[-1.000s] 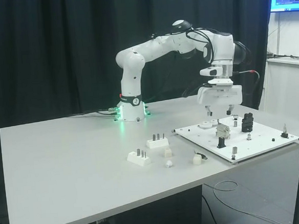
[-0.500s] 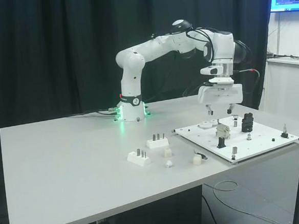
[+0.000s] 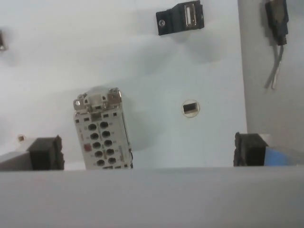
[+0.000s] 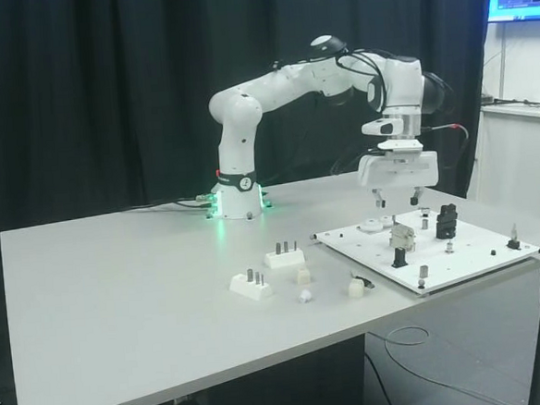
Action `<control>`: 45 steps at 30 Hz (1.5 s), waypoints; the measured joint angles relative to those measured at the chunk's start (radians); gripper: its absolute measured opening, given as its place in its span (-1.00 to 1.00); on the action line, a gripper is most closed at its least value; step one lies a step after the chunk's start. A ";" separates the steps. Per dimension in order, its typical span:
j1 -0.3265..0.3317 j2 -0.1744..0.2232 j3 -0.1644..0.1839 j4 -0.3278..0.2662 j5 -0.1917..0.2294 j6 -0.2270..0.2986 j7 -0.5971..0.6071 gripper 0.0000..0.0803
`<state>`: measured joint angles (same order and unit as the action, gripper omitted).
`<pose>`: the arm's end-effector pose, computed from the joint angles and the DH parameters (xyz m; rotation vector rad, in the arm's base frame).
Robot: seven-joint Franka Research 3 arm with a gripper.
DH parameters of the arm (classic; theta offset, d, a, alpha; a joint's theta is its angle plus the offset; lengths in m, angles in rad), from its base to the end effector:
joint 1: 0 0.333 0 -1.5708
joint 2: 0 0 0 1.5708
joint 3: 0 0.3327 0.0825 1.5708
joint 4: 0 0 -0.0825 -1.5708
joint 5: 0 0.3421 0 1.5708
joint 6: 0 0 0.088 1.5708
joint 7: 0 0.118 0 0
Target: Pick round peg 3.
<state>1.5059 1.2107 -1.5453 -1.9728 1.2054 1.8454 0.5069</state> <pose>0.5354 0.1867 0.3124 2.7687 -1.3960 0.1792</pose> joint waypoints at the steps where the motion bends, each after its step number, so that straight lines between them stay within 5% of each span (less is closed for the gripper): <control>1: 0.000 0.000 0.000 0.000 0.000 0.000 -0.003 0.99; 12: -0.001 0.000 0.000 0.000 -0.008 0.001 -0.038 0.99; 27: -0.026 0.000 -0.012 -0.022 -0.103 0.022 -0.077 0.99; 34: -0.061 0.000 -0.021 -0.047 -0.141 0.056 -0.155 0.99; 45: -0.170 0.001 -0.019 -0.071 -0.135 0.095 -0.307 0.99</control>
<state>1.3358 1.2113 -1.5647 -2.0433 1.0699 1.9402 0.1999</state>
